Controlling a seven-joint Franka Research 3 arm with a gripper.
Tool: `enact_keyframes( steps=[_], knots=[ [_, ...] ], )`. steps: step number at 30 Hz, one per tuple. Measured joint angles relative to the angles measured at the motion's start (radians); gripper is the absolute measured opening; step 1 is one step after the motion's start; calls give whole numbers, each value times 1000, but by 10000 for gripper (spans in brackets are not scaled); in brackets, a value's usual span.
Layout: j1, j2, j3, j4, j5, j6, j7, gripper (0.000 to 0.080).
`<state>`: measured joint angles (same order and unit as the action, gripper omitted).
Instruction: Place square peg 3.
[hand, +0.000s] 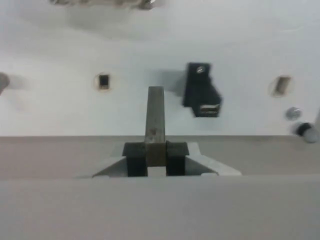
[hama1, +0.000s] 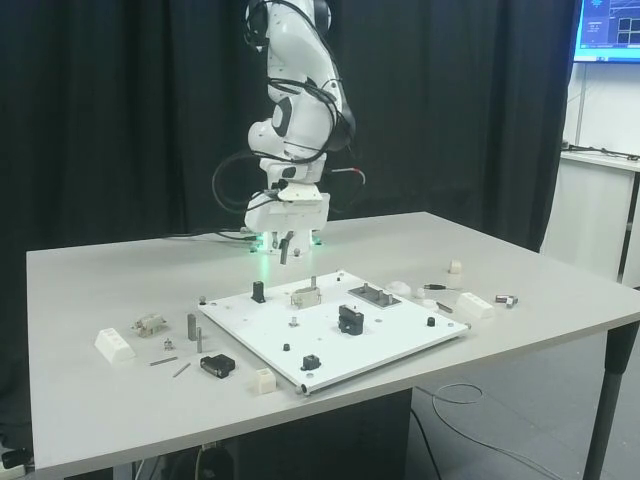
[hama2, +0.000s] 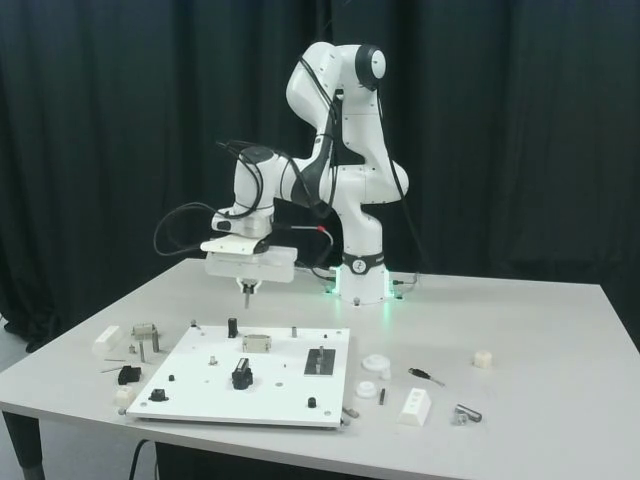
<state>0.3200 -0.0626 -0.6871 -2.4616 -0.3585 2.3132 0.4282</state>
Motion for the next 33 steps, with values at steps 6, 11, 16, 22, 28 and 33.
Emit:
enact_keyframes(
  steps=[6,11,16,22,28,33],
  knots=[
    [-15,0,-1,15,-46,30,7,75],
    [-41,2,-2,27,-78,57,7,75],
    [-74,8,-3,43,-113,79,2,75],
    [-123,24,-3,64,-136,114,-41,75],
    [-177,51,-5,89,-136,149,-108,75],
    [-217,80,-6,107,-135,180,-155,75]
  ],
)
